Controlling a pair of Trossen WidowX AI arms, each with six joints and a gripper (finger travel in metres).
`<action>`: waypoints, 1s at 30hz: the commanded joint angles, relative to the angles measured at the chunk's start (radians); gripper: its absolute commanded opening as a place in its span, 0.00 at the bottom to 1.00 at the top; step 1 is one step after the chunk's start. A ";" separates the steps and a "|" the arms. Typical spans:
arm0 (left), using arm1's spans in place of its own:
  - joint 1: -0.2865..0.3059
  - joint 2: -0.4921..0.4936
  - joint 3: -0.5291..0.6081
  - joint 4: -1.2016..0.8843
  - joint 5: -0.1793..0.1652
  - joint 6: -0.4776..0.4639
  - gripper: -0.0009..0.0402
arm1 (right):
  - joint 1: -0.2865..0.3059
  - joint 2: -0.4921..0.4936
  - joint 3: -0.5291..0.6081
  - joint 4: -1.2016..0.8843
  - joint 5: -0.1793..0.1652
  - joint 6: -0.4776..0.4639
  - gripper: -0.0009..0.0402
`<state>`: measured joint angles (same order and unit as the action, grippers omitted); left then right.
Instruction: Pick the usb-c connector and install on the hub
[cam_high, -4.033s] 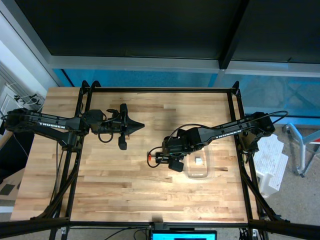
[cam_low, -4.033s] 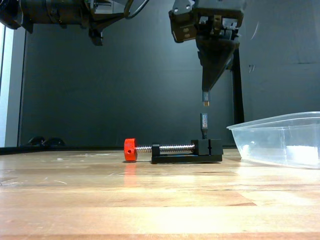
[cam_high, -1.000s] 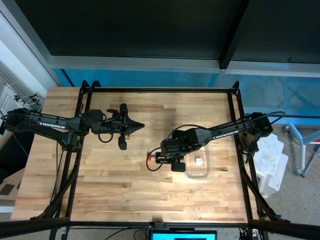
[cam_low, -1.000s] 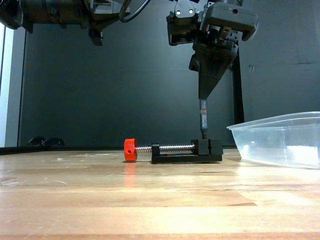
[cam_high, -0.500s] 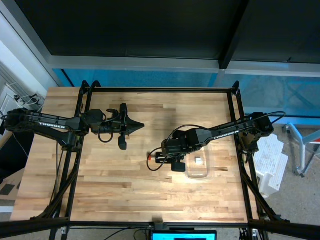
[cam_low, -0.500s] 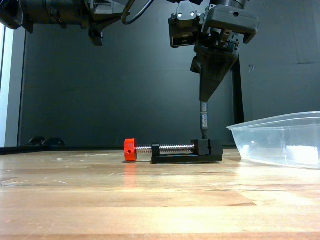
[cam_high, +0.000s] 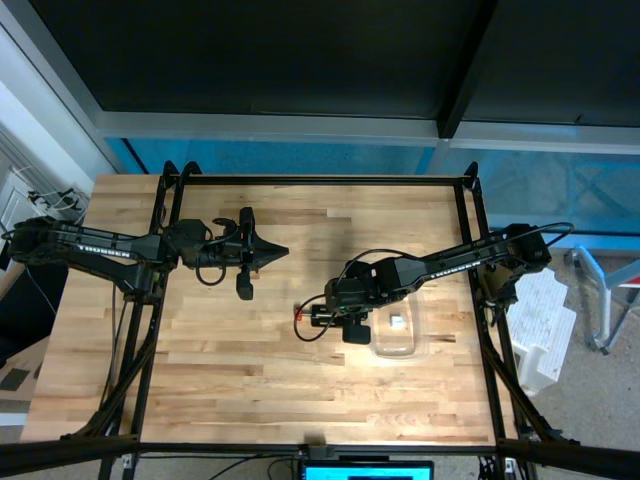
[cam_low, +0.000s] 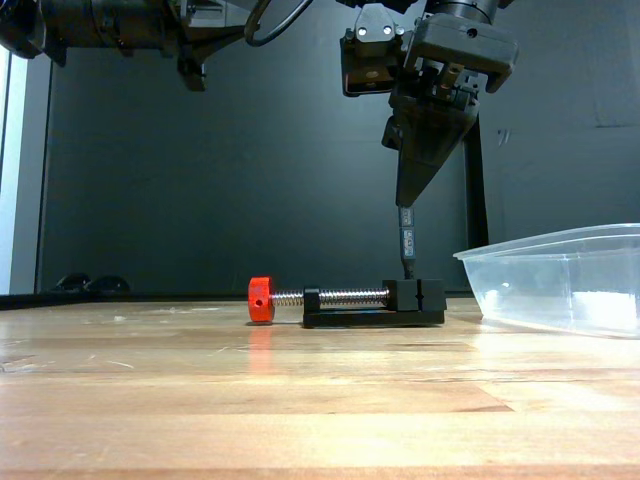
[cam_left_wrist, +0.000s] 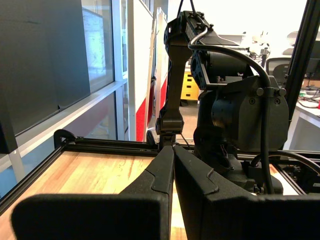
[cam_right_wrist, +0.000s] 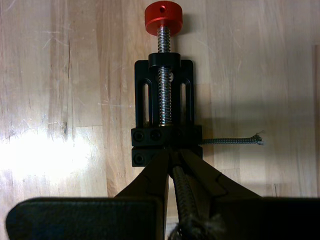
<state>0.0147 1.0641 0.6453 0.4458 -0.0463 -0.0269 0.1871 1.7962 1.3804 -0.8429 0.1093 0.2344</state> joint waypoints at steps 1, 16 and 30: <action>0.000 0.000 0.000 0.000 0.000 0.000 0.02 | 0.000 -0.004 -0.001 -0.012 -0.005 0.004 0.02; 0.000 0.000 0.000 0.000 0.000 0.000 0.02 | 0.001 -0.051 -0.001 -0.011 -0.005 0.012 0.21; 0.000 0.000 0.000 0.000 0.000 0.000 0.02 | 0.009 -0.192 -0.006 -0.093 -0.005 0.055 0.48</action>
